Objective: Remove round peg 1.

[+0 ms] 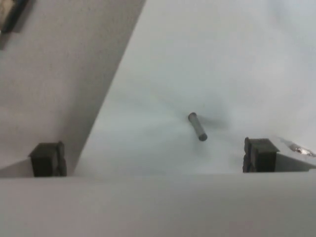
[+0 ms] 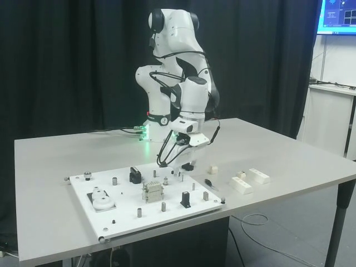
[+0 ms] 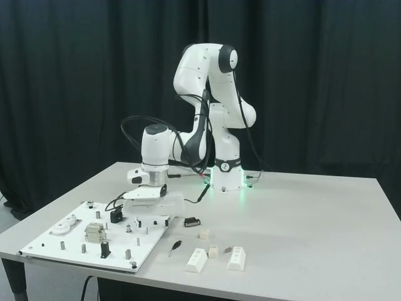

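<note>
Between the gripper's (image 1: 153, 157) spread, empty fingers (image 1: 48, 159), a grey round peg (image 1: 197, 127) stands in the white board (image 1: 207, 74), toward four o'clock; the fingertips are cut off from view.

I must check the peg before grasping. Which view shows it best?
The wrist view: the round peg stands on the white board, between the fingers. Both room views show only tiny pegs under the gripper; which is peg 1 is unclear.

A grey desk (image 2: 55, 150) before a black curtain (image 3: 75, 75) carries a white board (image 3: 53, 249) studded with small parts, including a metal connector block (image 2: 151, 192) and white gears (image 2: 102, 198). White blocks (image 3: 216, 257) and a black tool (image 3: 175, 246) lie beside it. A monitor (image 2: 337, 16) glows in the corner.
</note>
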Tool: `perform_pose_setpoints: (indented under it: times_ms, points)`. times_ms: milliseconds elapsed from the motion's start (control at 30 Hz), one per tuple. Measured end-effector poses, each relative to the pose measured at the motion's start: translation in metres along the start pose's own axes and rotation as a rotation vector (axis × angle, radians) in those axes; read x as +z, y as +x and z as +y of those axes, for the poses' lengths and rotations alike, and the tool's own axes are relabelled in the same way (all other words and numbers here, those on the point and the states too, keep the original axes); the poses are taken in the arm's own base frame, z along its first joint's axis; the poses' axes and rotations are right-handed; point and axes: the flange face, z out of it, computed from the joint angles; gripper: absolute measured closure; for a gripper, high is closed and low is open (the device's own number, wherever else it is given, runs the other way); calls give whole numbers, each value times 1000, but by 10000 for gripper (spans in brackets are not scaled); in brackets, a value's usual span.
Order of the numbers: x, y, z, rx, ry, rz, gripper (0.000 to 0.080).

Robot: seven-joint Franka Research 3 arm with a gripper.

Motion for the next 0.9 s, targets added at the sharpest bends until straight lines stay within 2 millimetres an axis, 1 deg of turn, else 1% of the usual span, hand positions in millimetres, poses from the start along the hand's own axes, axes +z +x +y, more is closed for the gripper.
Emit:
perform_pose_setpoints:
  times_ms: [400,867,900]
  points:
    - [7,10,2,-42,-5,11,3]
    - [17,21,4,-45,-11,9,3]
    - [17,22,5,-43,-13,8,104]
